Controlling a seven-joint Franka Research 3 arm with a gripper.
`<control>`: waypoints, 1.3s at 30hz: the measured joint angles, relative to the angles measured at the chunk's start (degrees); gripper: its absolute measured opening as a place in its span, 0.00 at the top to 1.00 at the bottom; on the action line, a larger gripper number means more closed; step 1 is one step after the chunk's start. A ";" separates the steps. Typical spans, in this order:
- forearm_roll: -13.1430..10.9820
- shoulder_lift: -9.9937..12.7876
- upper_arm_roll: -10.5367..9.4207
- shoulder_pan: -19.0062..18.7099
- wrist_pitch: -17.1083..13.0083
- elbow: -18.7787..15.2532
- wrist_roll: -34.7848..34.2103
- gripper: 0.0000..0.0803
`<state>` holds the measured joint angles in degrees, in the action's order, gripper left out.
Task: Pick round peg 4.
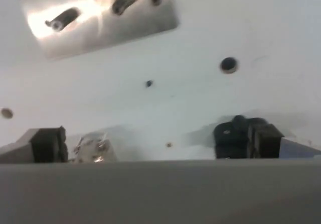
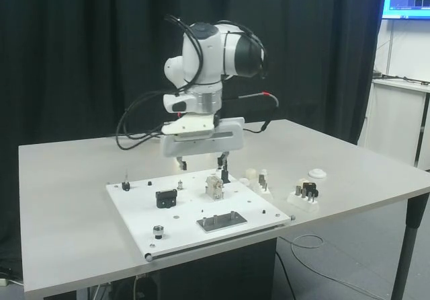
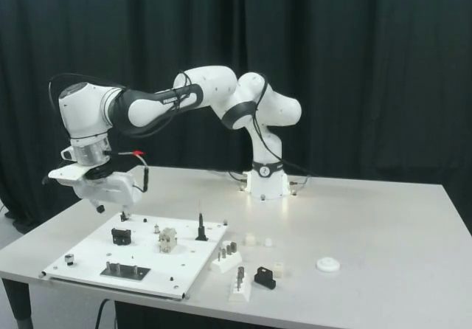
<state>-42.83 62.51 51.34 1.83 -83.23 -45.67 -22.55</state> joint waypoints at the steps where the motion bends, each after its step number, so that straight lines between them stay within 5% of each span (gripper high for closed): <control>1: 0.02 0.00 0.00 -0.33 0.29 -0.12 0.01 0.00; 20: 0.15 -0.12 -1.35 -6.30 6.21 -0.91 3.95 0.00; 39: 0.42 -0.21 -4.32 -12.16 2.94 -2.32 8.94 0.00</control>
<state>-42.42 62.30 47.03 -10.33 -80.29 -47.98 -13.61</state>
